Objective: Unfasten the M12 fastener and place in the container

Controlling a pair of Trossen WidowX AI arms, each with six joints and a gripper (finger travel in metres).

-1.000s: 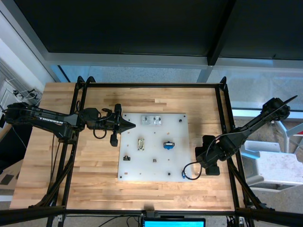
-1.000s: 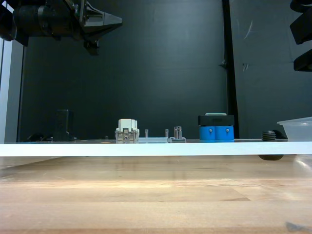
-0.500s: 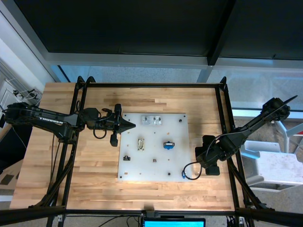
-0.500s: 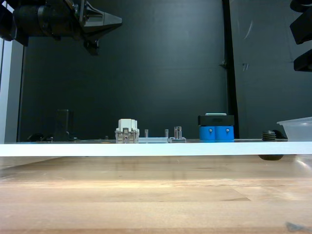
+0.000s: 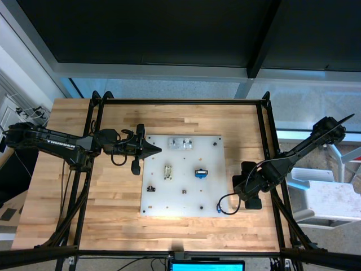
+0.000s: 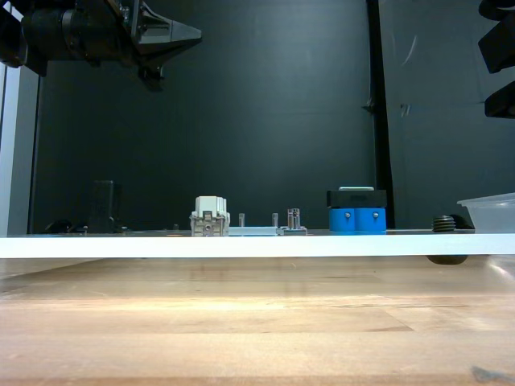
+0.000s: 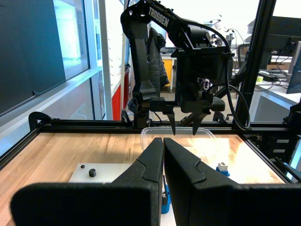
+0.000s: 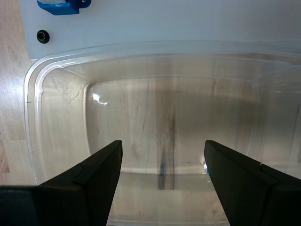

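Nothing has moved since the earlier frames: both arms and every part lie as they did. The wooden table [image 5: 73, 186] carries the white board [image 5: 169, 199] between the two arms.

The right gripper [image 8: 162, 183] hangs off the board's right edge, directly above the clear tray [image 8: 33, 94]. Its fingers [image 8: 101, 179] stand wide apart, holding nothing and touching nothing. The wood grain shows through the tray's floor between the fingers. Seen from the left arm's camera, the same gripper [image 7: 183, 128] points straight down with its tips just above the tray's rim [image 7: 178, 134].

The left gripper [image 5: 153, 150] is held high over the board's far left edge, well apart from the right gripper. Its fingers [image 7: 150, 155] are pressed together on nothing.

Beyond the tray from the right gripper, a small blue clip [image 8: 61, 5] sits on the board's corner. The black stud [image 6: 444, 223] stands on the board's near right part, beside the tray and to the left of the right gripper. Its ribs show bare in the low view.

I cannot tell where the silver nut lies; no view shows it clearly, on the stud or in the tray.
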